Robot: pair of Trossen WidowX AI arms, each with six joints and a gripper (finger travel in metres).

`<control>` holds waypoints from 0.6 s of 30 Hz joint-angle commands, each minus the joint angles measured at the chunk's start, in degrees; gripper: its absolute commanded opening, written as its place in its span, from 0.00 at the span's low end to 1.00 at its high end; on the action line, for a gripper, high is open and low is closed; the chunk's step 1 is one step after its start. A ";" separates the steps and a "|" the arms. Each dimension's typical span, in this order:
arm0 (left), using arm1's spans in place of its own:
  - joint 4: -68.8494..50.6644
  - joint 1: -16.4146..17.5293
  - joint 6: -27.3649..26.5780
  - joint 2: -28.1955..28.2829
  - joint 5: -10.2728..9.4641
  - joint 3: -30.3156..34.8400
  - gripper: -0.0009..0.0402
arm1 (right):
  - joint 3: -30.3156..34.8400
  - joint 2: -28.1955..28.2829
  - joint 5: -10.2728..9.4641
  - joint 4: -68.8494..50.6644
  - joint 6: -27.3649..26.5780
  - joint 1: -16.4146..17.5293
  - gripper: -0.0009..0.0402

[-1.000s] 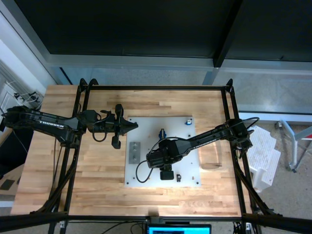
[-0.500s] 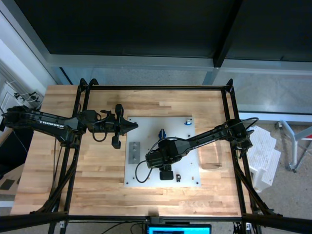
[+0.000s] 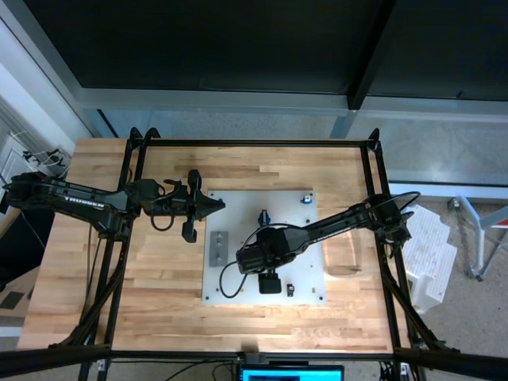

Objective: Pick the HAN10E connector and install on the hub

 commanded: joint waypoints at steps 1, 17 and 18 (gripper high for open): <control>0.04 0.00 0.00 0.00 0.02 0.00 0.02 | -0.02 -1.55 -0.09 -1.14 0.04 0.26 0.72; 0.07 0.00 0.00 0.00 0.02 0.00 0.02 | -12.48 -18.05 -0.07 3.96 -0.31 0.50 0.65; 0.02 0.00 0.00 0.00 0.02 0.00 0.02 | -13.49 -19.06 -0.07 4.44 -0.24 0.50 0.64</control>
